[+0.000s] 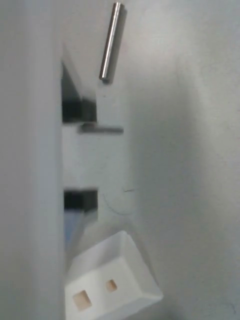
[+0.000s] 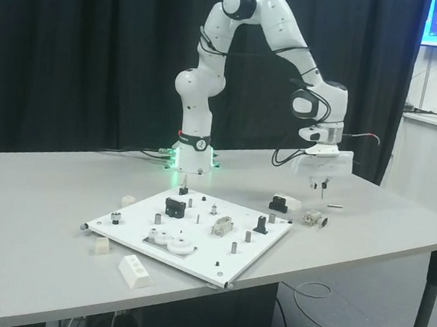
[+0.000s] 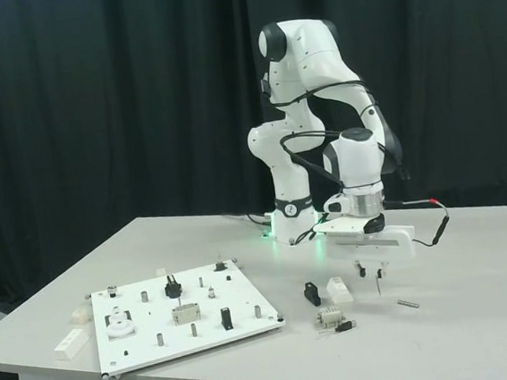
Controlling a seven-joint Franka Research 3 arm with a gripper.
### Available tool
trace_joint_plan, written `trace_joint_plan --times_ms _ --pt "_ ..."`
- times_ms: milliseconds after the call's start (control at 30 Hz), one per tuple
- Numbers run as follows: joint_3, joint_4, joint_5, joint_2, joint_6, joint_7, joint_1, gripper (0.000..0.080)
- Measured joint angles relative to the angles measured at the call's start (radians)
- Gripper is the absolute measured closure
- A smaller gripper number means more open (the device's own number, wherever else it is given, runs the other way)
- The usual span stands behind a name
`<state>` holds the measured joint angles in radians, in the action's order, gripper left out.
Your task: Place round peg 1.
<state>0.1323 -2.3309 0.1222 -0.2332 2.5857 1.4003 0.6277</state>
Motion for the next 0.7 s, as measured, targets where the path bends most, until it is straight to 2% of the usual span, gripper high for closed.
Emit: trace_joint_plan --times_ms 267,300,467,500,700 --pt "-0.002 0.009 -0.018 -0.008 0.0 0.02 0.0 0.0602" --pt "-0.002 0.01 -0.02 -0.008 -0.001 0.023 0.0 0.0076" --pt "-0.003 0.011 -0.027 -0.009 -0.001 0.029 0.0 0.0076" --pt "-0.003 0.011 -0.028 -0.009 -0.001 0.03 0.0 0.0022" --pt "-0.003 0.012 -0.032 -0.009 -0.001 0.039 0.0 0.0006"
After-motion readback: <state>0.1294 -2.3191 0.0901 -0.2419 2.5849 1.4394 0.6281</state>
